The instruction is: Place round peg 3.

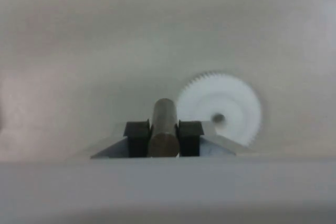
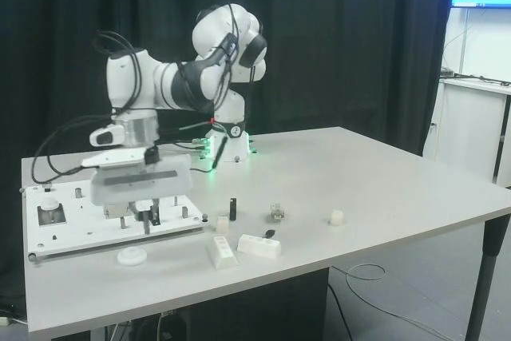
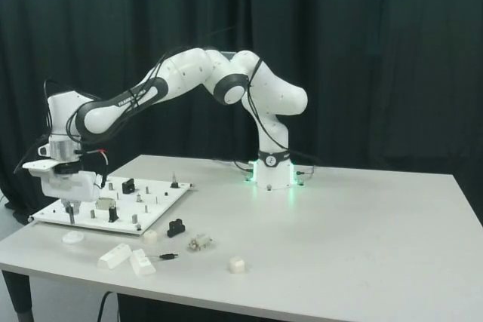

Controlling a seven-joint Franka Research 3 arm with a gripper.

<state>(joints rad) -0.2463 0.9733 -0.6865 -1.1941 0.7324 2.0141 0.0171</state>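
Peg held: the end effector is closed on a short dark round metal peg, its black fingers clamping it from both sides. The peg's long axis runs along the fingers, pointing down at the white flat assembly board on the grey desk. From the room views the end effector hangs low over the board's near edge. A white toothed plastic gear lies just beside the peg tip, so the target hole, which I cannot make out, probably lies close below.
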